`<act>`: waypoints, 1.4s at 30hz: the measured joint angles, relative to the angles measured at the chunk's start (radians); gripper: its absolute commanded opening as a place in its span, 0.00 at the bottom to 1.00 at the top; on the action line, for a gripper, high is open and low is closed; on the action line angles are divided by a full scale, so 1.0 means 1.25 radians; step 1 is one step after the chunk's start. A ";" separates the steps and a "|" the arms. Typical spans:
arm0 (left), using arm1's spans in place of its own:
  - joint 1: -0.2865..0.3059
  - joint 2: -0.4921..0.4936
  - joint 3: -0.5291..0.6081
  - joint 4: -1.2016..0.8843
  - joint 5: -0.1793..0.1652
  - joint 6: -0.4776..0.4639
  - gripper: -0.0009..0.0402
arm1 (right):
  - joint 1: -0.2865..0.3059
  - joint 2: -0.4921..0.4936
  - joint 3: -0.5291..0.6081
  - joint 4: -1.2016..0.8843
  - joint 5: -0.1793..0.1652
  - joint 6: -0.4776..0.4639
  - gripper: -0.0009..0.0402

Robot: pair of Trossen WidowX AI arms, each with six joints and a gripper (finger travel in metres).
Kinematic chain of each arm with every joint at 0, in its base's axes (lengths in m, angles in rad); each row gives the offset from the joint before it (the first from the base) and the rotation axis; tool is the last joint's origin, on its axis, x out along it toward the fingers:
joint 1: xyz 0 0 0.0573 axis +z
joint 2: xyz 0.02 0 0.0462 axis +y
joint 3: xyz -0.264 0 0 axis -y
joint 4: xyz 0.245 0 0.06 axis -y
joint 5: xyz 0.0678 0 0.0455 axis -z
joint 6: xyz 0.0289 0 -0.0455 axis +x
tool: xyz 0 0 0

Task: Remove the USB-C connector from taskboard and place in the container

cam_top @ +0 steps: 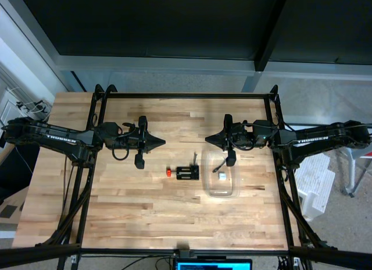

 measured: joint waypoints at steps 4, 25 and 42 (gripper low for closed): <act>0.000 0.000 0.000 0.000 0.000 0.000 0.02 | 0.000 0.000 0.000 0.000 0.000 0.005 0.02; 0.000 0.000 0.000 0.000 0.000 0.000 0.02 | 0.000 0.000 0.000 0.000 0.000 -0.010 0.02; 0.000 0.000 0.000 0.000 0.000 0.000 0.02 | 0.000 0.000 0.000 -0.002 0.000 -0.010 0.02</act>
